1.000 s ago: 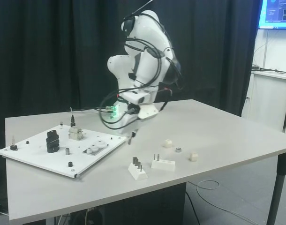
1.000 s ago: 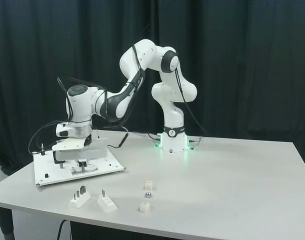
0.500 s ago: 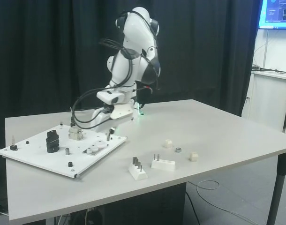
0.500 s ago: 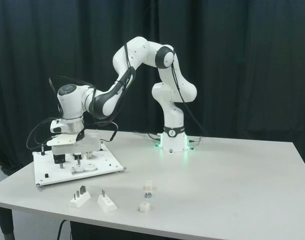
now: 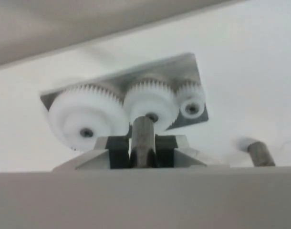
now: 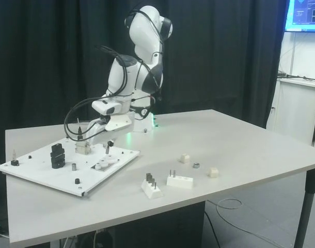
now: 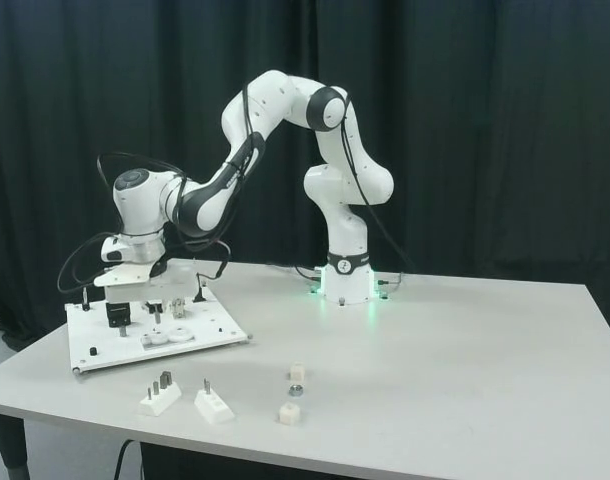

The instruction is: Insert round peg 3.

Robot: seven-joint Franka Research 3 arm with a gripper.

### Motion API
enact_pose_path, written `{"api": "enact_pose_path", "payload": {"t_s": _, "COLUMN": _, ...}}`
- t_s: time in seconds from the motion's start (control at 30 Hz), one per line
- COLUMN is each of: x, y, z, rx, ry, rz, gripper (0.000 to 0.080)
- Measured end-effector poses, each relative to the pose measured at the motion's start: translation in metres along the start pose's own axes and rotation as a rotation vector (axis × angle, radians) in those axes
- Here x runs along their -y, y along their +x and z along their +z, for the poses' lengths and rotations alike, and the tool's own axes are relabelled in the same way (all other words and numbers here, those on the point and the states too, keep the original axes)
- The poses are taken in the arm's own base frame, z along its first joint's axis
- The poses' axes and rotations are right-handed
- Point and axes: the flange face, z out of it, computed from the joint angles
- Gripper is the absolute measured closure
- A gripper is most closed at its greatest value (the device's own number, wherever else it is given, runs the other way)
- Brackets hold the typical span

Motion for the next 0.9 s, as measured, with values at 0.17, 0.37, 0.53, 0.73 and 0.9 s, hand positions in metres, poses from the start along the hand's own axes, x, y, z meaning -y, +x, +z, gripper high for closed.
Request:
{"api": "enact_pose_path", "payload": {"t_s": 0.17, "x": -0.009, "y": -0.009, "z": 0.003, "rx": 0.011, "ry": 0.006, "rz": 0.016, "gripper": 0.0691}}
{"api": "enact_pose_path", "payload": {"t_s": 0.37, "x": -0.02, "y": -0.02, "z": 0.008, "rx": 0.025, "ry": 0.019, "rz": 0.04, "gripper": 0.0691}}
{"api": "enact_pose_path", "payload": {"t_s": 0.53, "x": -0.029, "y": -0.029, "z": 0.012, "rx": 0.035, "ry": 0.035, "rz": 0.072, "gripper": 0.0691}}
{"api": "enact_pose_path", "payload": {"t_s": 0.73, "x": -0.041, "y": -0.041, "z": 0.02, "rx": 0.05, "ry": 0.056, "rz": 0.14, "gripper": 0.0691}}
{"api": "enact_pose_path", "payload": {"t_s": 0.9, "x": -0.048, "y": -0.05, "z": 0.028, "rx": 0.059, "ry": 0.072, "rz": 0.166, "gripper": 0.0691}}
